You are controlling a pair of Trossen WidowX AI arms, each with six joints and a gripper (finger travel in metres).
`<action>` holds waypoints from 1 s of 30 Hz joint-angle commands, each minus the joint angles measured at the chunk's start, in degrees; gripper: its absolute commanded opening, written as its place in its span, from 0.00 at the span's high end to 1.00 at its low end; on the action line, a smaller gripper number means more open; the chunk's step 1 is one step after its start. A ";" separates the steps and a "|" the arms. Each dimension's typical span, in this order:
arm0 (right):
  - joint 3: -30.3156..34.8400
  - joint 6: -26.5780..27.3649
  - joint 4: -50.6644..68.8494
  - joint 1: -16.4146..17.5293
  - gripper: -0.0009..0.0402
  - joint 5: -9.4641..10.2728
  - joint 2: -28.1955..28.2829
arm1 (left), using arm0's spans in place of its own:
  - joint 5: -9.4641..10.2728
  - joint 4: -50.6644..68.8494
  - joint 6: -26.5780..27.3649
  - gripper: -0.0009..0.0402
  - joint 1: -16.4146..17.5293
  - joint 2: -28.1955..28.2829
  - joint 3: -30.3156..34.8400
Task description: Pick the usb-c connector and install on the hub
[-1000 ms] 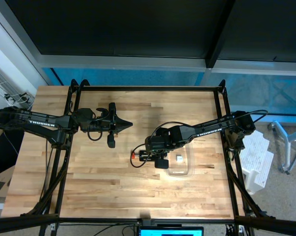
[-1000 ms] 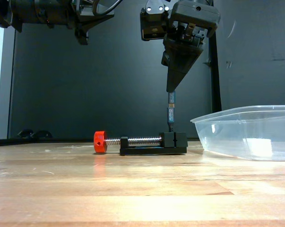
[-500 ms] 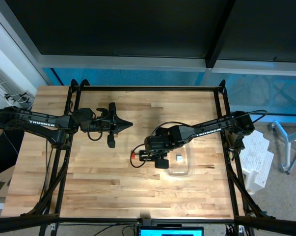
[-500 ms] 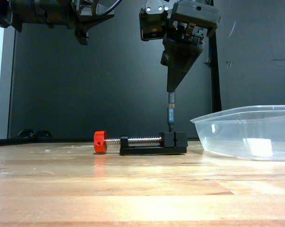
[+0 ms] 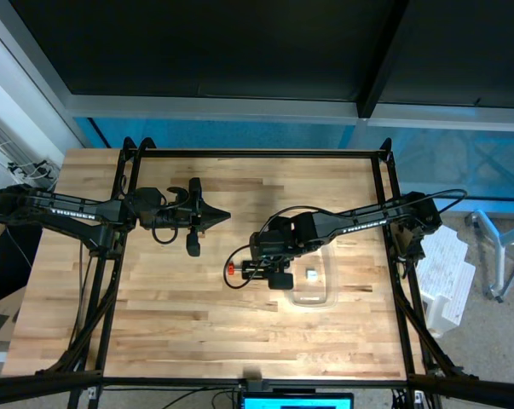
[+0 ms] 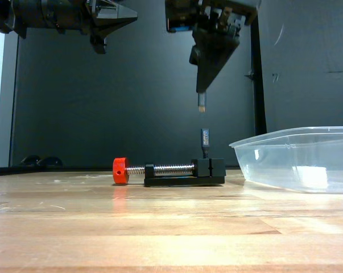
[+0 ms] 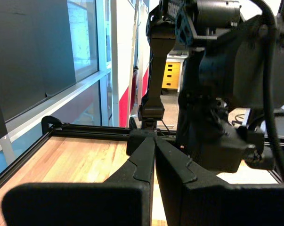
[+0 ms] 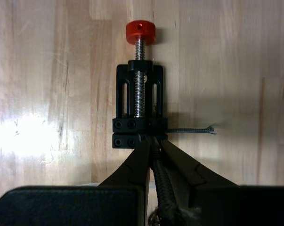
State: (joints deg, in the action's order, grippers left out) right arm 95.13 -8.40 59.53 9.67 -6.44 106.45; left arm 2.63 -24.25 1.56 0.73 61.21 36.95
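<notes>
The hub (image 6: 185, 172) is a black block with an orange-red knob (image 6: 120, 170), lying on the wooden table left of the clear tray. A small upright piece (image 6: 205, 138) stands on its right end. My right gripper (image 6: 202, 91) hangs above that end, shut on the usb-c connector (image 6: 201, 105), whose tip shows below the fingers with a clear gap to the upright piece. In the right wrist view the hub (image 8: 138, 117) lies just beyond the gripper (image 8: 151, 141), which pinches a dark braided cable (image 8: 158, 179). My left gripper (image 5: 222, 215) is shut and empty, high at the back left.
A clear plastic tray (image 6: 296, 159) stands right of the hub, and a small white object (image 5: 311, 274) lies in it. A thin grey cord (image 8: 191, 130) runs sideways from the hub across the wood. Black frame rails (image 5: 257, 153) border the table.
My right gripper has risen and shifted slightly left. The connector, which reached down to the upright piece on the hub, now hangs apart above it. The left arm has not moved.
</notes>
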 commanded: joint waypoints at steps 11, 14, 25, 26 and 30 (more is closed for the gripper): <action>0.92 -0.02 0.63 -0.04 0.98 0.02 -0.33 | -0.02 0.00 -0.02 0.98 0.02 0.00 0.02; 0.87 -0.02 0.63 -0.04 0.98 0.02 -0.28 | -0.02 0.00 -0.02 0.98 0.02 0.00 0.02; -0.68 -0.13 -0.22 -0.02 0.98 -0.02 -0.28 | 0.00 0.00 -0.02 0.98 0.02 0.00 0.02; -0.94 -0.13 -0.59 -0.02 0.98 0.00 -0.24 | -0.02 0.00 -0.02 0.98 0.02 0.00 0.02; -1.25 -0.22 -1.14 0.00 0.98 0.04 0.94 | -0.02 0.00 -0.02 0.98 0.00 0.00 0.02</action>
State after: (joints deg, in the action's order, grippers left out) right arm 94.02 -8.49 58.37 9.63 -6.42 106.85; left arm 2.63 -24.23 1.56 0.73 61.19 36.95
